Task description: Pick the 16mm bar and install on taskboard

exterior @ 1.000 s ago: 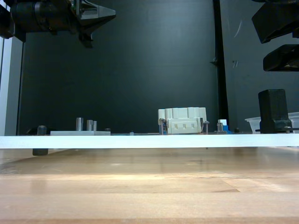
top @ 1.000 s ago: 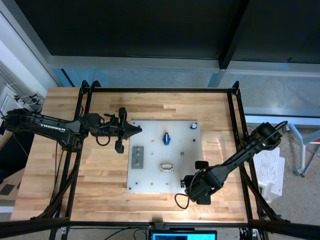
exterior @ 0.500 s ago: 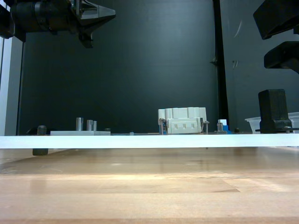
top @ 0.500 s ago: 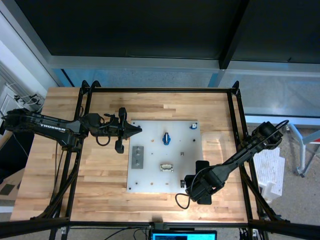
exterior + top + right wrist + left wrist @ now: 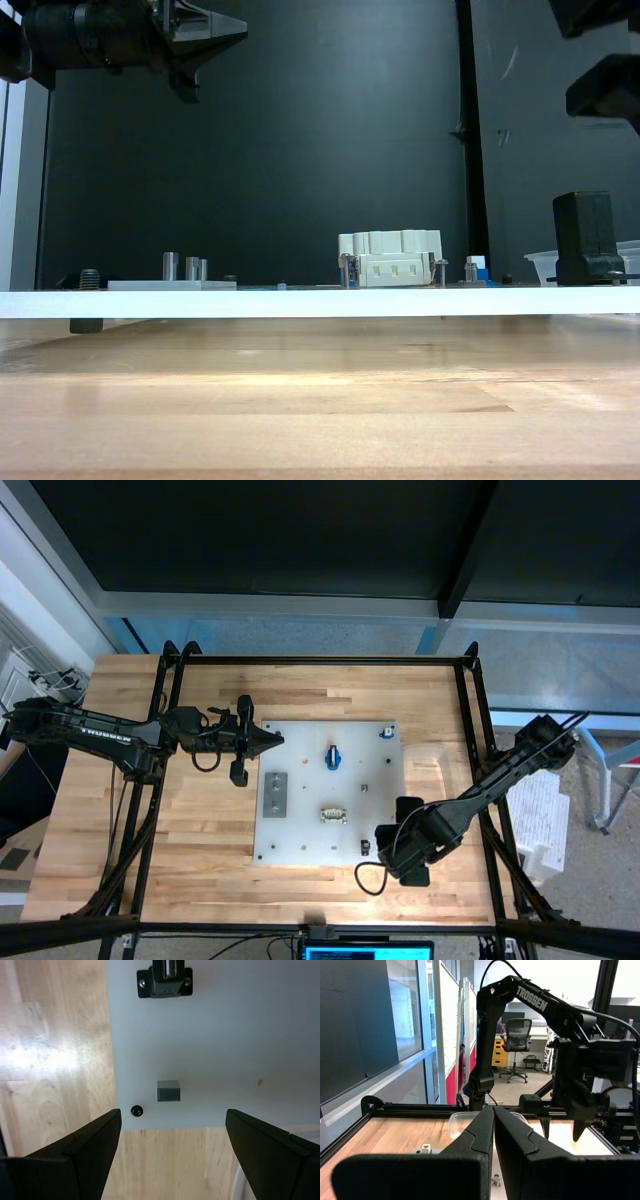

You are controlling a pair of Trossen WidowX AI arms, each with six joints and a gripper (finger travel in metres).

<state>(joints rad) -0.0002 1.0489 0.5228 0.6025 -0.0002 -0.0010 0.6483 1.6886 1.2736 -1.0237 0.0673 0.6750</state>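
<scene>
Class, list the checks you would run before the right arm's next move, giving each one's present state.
1. Right gripper open: ok.
2. Bar in view below it, on the taskboard: ok.
3. Bar gripped: not ok, fingers apart from it.
4. Left gripper shut, high over the taskboard's far left corner, away from the right arm: ok.
5. Which hole takes the bar: cannot tell.

16mm bar [image 5: 168, 1090]: small, grey, on taskboard [image 5: 225, 1035] near corner | taskboard: white, flat
</scene>
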